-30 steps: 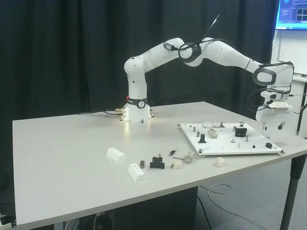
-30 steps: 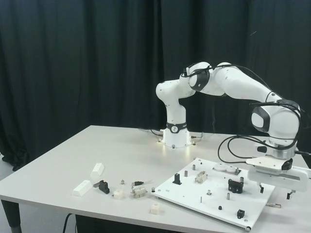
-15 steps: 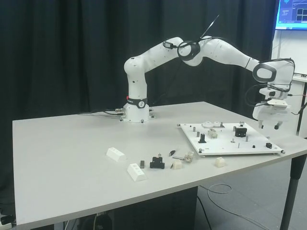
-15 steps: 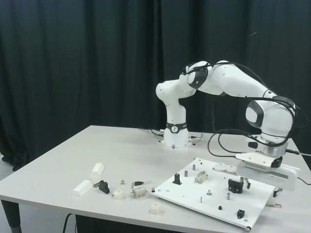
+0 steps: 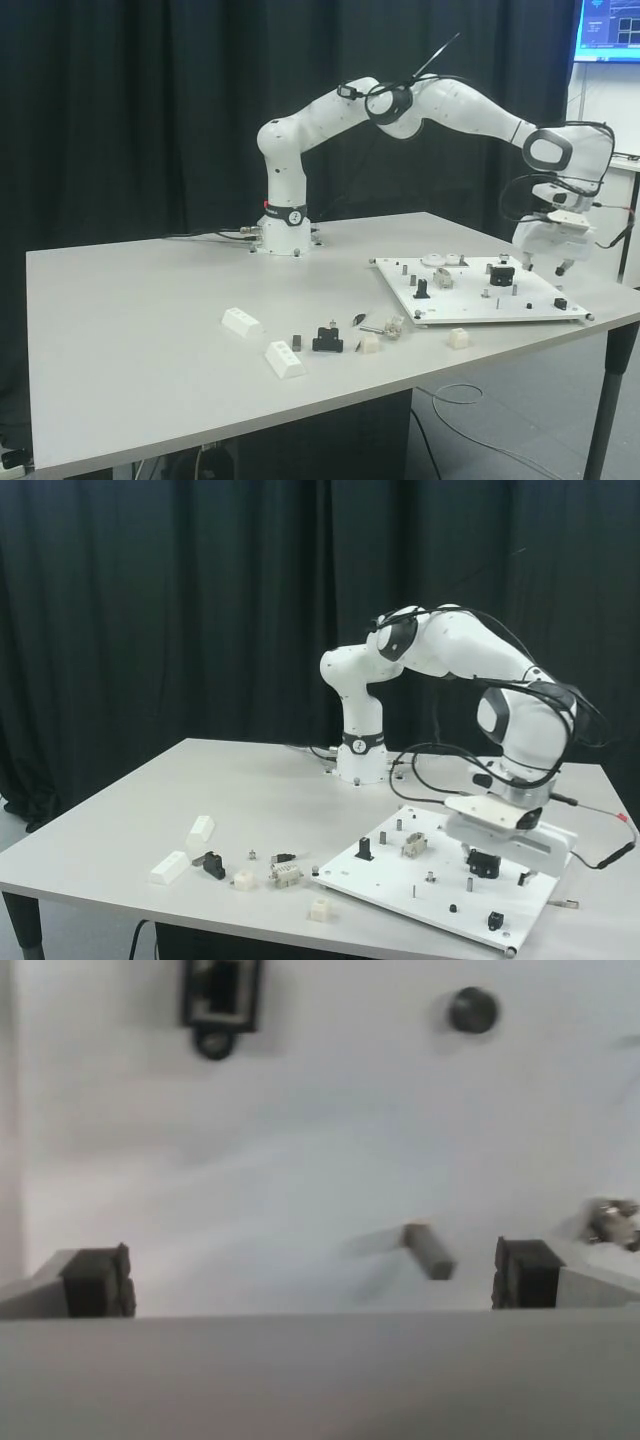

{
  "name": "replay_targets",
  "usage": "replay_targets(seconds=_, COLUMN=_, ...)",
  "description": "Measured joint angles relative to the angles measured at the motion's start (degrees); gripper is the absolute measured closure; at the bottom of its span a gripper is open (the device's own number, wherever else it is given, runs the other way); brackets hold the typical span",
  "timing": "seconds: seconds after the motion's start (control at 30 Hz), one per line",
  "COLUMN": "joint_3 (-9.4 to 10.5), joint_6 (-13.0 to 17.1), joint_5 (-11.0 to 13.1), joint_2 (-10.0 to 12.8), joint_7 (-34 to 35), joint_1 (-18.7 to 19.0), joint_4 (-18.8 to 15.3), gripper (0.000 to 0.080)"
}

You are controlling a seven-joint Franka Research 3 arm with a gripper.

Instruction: Remove square peg 2.

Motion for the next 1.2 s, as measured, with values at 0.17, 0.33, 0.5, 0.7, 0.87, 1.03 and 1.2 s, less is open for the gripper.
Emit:
replay_targets(seconds=0.17, joint_3=0.08, joint_6=-2.0, joint_5=0.2, joint_2=0.0, joint_7=-1.5, joint_1=-1.4, joint_4=0.0, gripper=0.0003)
replay_targets(seconds=0.33, joint_3=0.19, joint_6=-3.7, joint_5=1.2, joint_2=0.0, joint_7=-2.2, joint_1=-2.4, joint_4=-0.1, gripper=0.0003)
replay_targets(seconds=0.5, joint_3=0.30, joint_6=-4.9, joint_5=2.1, joint_2=0.0, joint_7=-2.5, joint_1=-3.1, joint_4=-0.3, gripper=0.0003)
replay_targets(seconds=0.7, joint_3=0.34, joint_6=-5.0, joint_5=3.4, joint_2=0.0, joint_7=-2.5, joint_1=-3.5, joint_4=-1.0, gripper=0.0003)
replay_targets(seconds=0.87, joint_3=0.34, joint_6=-5.0, joint_5=4.3, joint_2=0.0, joint_7=-2.5, joint_1=-3.7, joint_4=-1.6, gripper=0.0003)
replay_targets(seconds=1.03, joint_3=0.34, joint_6=-4.9, joint_5=5.4, joint_2=0.0, joint_7=-2.5, joint_1=-3.8, joint_4=-2.4, gripper=0.0003)
replay_targets(seconds=1.2, joint_3=0.34, joint_6=-4.7, joint_5=6.0, joint_2=0.0, joint_7=-2.5, joint_1=-3.9, joint_4=-3.1, gripper=0.0003)
